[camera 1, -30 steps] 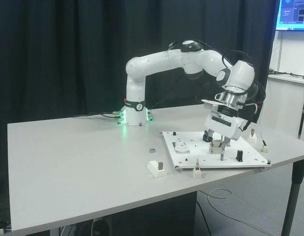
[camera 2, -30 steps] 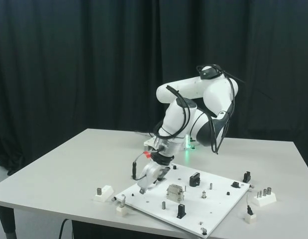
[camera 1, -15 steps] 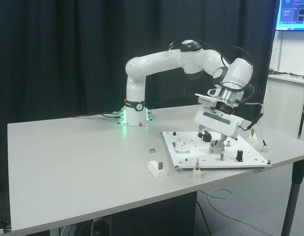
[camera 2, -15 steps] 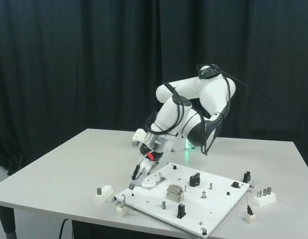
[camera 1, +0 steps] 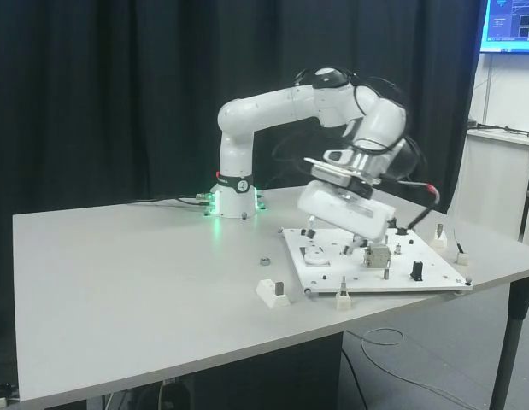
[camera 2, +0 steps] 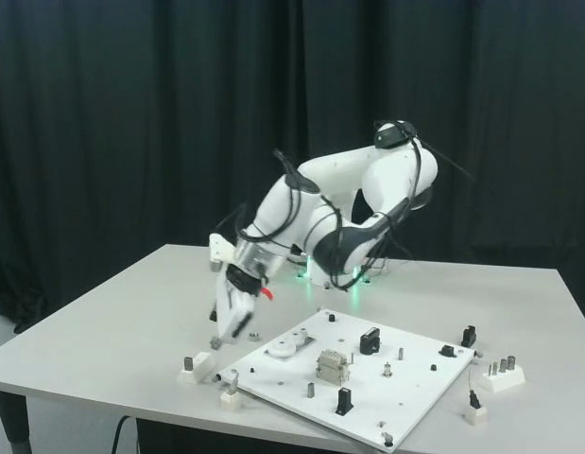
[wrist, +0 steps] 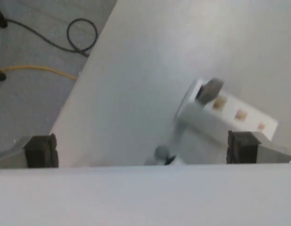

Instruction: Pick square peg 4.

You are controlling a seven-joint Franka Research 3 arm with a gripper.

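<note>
Since a second ago your arm has swung away from the middle of the white board (camera 2: 368, 378) toward its corner near the surface (camera 1: 119, 273) edge, and the pincer (camera 2: 219, 336) now hangs above the small white holder block (camera 2: 195, 367) that carries square peg 4 (camera 2: 187, 361). You see that peg standing upright in the block, just off the board's corner and close to the surface's front edge. In the wrist view the pincer (wrist: 140, 149) has its two black fingertips (wrist: 41, 150) well apart, nothing between them, with the block (wrist: 225, 115) and the peg (wrist: 209, 89) ahead. Beyond the edge, two cables lie on the floor (wrist: 37, 89). You have open surface on the side away from the board. One more holder block (camera 2: 232, 397) sits beside the board's front edge.
</note>
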